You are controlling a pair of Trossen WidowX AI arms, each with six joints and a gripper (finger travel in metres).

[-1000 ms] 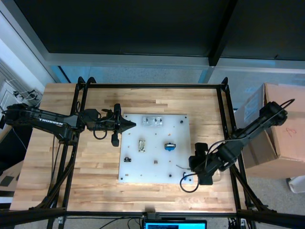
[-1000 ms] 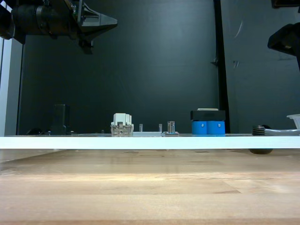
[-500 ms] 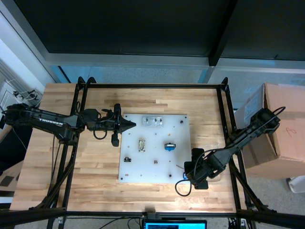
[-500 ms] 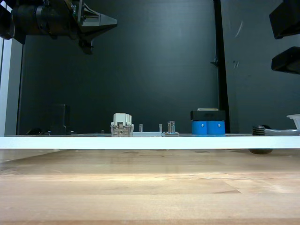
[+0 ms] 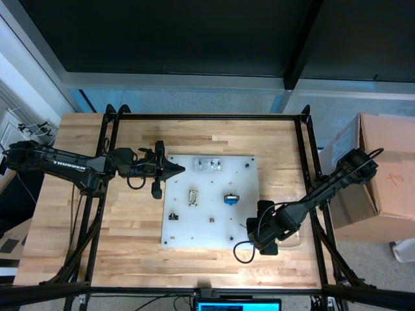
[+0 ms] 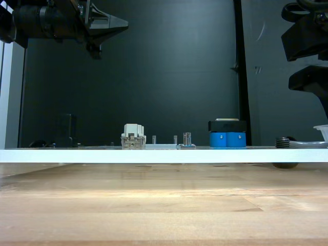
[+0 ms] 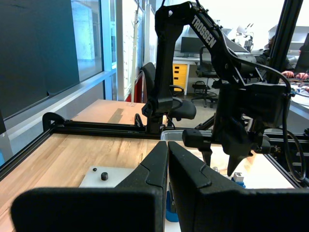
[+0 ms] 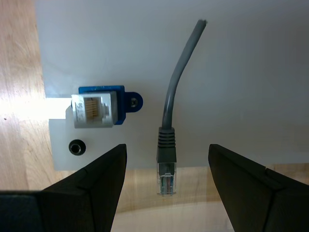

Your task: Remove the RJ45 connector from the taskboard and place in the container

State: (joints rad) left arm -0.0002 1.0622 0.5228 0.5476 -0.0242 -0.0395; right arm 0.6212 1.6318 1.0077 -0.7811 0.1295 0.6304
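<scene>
Overhanging board edge, connector under right gripper; left gripper aloft.

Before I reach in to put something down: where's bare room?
Bare table left-front of the board and beyond it. Crowded: shut left gripper over the board's left edge; open right gripper above the RJ45 connector lying free at its near-right corner.

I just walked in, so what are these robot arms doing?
The right end effector hangs open right above the RJ45 connector. The connector lies free on the white taskboard, out of its blue socket, with its plug poking past the board's edge. The left end effector is shut, raised over the board's left edge.
</scene>
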